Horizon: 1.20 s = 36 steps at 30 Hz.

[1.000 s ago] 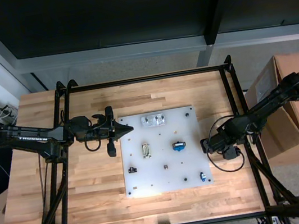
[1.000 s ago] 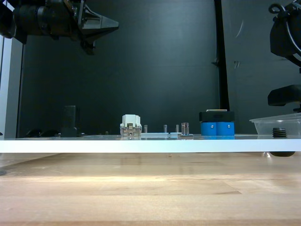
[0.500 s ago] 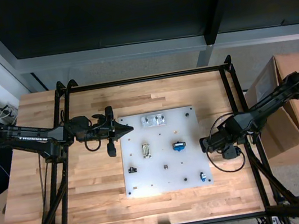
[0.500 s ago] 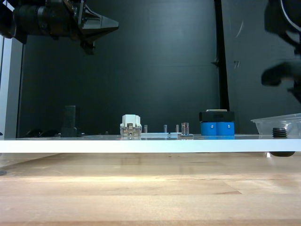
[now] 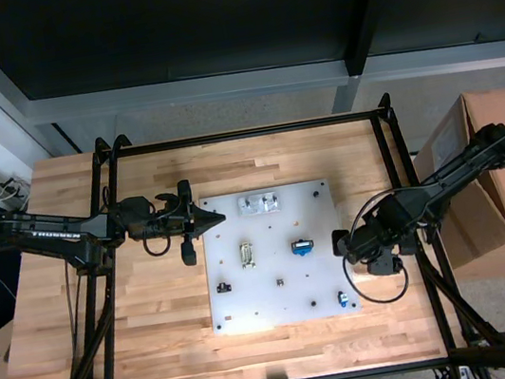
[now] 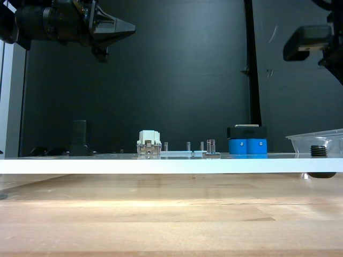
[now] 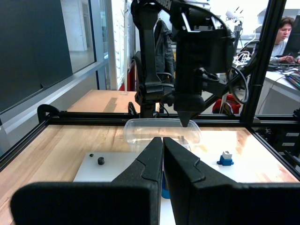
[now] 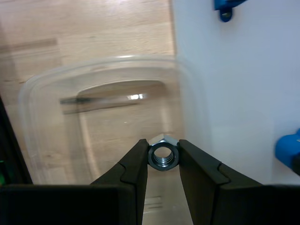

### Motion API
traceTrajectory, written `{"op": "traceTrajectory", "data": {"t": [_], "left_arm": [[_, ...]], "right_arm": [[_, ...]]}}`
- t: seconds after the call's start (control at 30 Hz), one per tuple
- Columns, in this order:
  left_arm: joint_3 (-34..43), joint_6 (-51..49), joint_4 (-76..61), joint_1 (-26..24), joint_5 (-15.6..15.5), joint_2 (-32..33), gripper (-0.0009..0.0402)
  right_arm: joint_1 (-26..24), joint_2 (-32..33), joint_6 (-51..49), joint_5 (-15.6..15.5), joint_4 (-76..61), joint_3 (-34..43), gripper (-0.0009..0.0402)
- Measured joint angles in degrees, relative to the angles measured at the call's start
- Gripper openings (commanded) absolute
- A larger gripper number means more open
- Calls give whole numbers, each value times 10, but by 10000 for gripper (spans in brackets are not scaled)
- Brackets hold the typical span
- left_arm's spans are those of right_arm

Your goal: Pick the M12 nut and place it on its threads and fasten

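Note:
The small silver nut [image 8: 163, 156] is pinched between the fingers of my right gripper [image 8: 163, 157], held flat with its hole facing the camera, above the clear tray [image 8: 103, 65]. In the high view the right gripper [image 5: 343, 243] hangs at the white board's [image 5: 250, 296] right edge. The black ribbed stud [image 6: 319, 151] stands bare, with no nut on it. My left gripper [image 5: 211, 219] hovers shut and empty over the board's far left edge, high above it in the low view [image 6: 128, 25].
On the board stand a blue block [image 6: 247, 143], a white connector [image 6: 149, 144], a silver post [image 6: 211, 146] and a small blue clip [image 5: 344, 299]. The clear tray [image 6: 315, 140] lies off the board's right edge. A cardboard box [image 5: 501, 179] stands to the right.
The right gripper has risen from the tray with the nut in it and shifted slightly toward the board. The left arm has not moved.

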Motion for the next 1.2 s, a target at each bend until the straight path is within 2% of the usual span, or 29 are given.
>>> {"op": "traceTrajectory", "data": {"t": [0.27, 0.77, 1.07, 1.2], "left_arm": [[0, 0, 0, 0, 0, 0, 0], [0, 0, 0, 0, 0, 0, 0], [0, 0, 0, 0, 0, 0, 0], [0, 0, 0, 0, 0, 0, 0]], "right_arm": [[23, 102, 35, 6, -1, 85, 20], [44, 300, 33, 4, 23, 280, 20], [44, 378, -29, 4, 26, 357, 20], [44, 397, -37, 3, 26, 369, 20]]}}
